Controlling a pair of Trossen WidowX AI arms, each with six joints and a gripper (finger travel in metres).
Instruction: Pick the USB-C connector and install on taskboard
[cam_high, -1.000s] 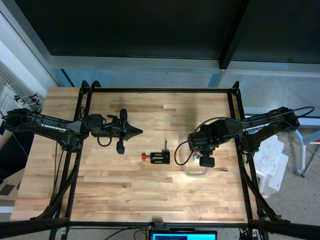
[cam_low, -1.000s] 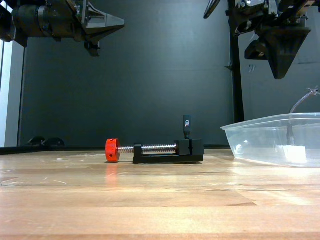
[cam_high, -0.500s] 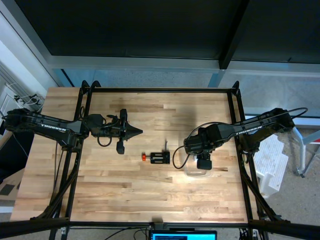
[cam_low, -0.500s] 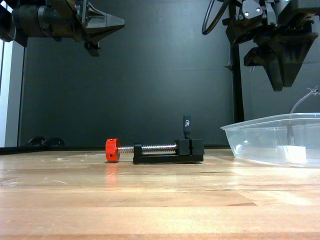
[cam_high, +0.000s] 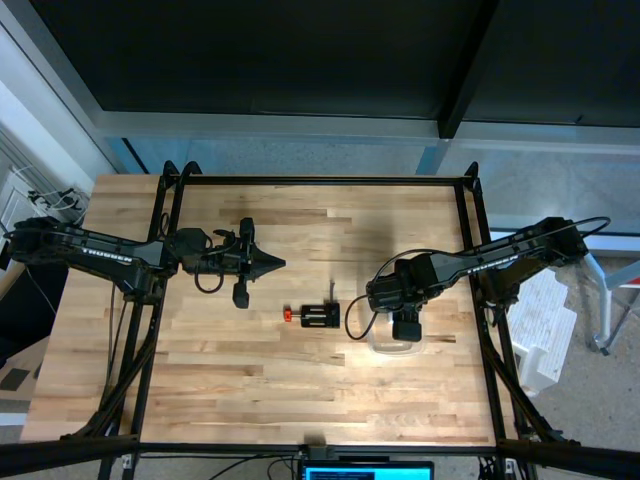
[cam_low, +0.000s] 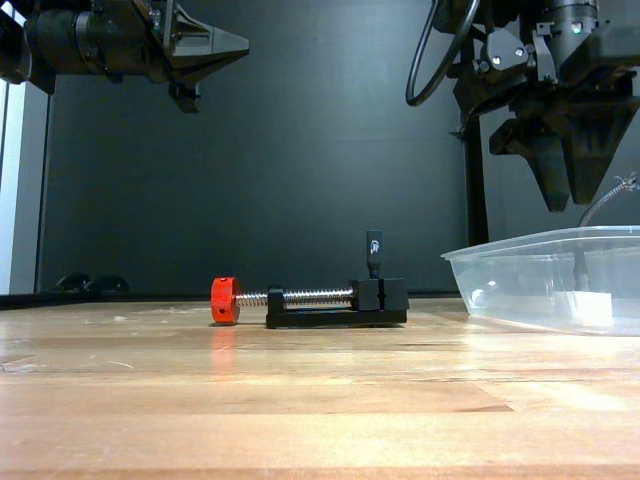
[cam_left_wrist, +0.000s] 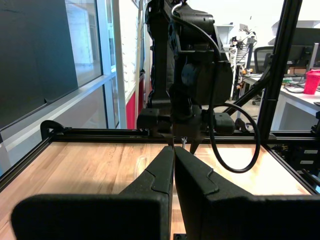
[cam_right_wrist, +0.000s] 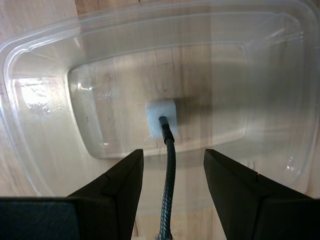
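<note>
The taskboard (cam_high: 320, 316) is a small black block with an orange-red knob (cam_low: 225, 300), lying mid-table; in the low view the taskboard (cam_low: 337, 303) carries a short dark upright post (cam_low: 373, 251). The USB-C connector (cam_right_wrist: 164, 124) is a dark plug on a braided cable (cam_right_wrist: 169, 180), stuck into a white foam block (cam_right_wrist: 161, 112) inside a clear tray (cam_right_wrist: 40, 125). My right gripper (cam_right_wrist: 172, 152) hangs open above the tray, pointing down, a finger on each side of the cable; in the low view the right gripper (cam_low: 568, 200) is well above it. My left gripper (cam_high: 270, 263) is shut, raised at the left.
The clear plastic tray (cam_low: 500, 280) stands right of the taskboard, its near wall about a hand's width from it. A black frame (cam_high: 320, 181) runs round the table. The left gripper (cam_left_wrist: 174, 155) faces across the table toward the right arm.
My right gripper has come down toward the tray and shifted slightly left. The left arm, taskboard and tray have not moved.
</note>
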